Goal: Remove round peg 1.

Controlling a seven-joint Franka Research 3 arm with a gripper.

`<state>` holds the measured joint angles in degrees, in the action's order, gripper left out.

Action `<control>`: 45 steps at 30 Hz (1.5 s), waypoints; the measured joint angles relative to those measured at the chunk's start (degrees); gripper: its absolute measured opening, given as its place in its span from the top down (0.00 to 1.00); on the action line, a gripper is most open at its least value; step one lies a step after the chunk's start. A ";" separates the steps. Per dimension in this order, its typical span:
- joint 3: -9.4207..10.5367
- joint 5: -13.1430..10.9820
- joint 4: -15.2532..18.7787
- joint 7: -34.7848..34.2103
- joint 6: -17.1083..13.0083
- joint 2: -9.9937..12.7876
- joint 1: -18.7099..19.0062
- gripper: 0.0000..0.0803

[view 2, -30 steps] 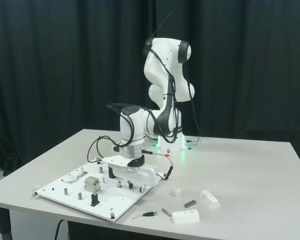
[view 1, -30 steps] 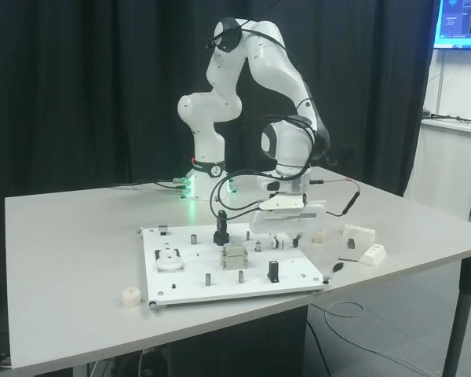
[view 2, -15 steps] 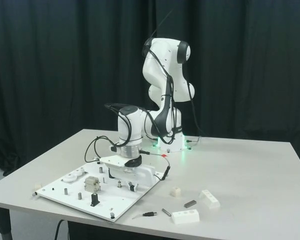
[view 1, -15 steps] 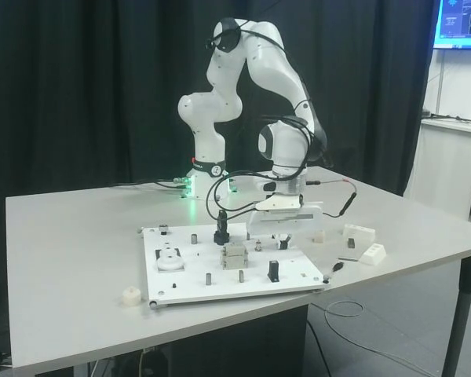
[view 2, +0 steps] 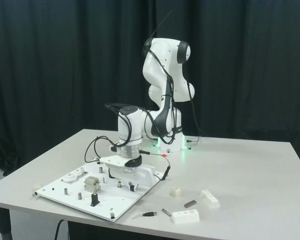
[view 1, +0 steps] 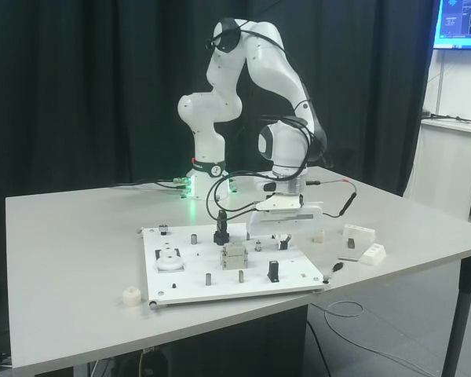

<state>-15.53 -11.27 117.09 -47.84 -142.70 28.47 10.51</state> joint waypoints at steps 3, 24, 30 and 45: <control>0.00 0.00 0.00 0.00 0.00 -0.01 0.00 0.98; 0.00 0.00 0.01 0.24 0.07 -0.12 0.00 0.98; -0.03 0.00 0.01 0.37 0.32 -0.43 -0.02 0.98; -0.50 0.01 -0.18 0.73 3.00 -3.00 -0.03 0.98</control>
<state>-16.03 -11.26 116.91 -47.11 -139.71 25.47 10.47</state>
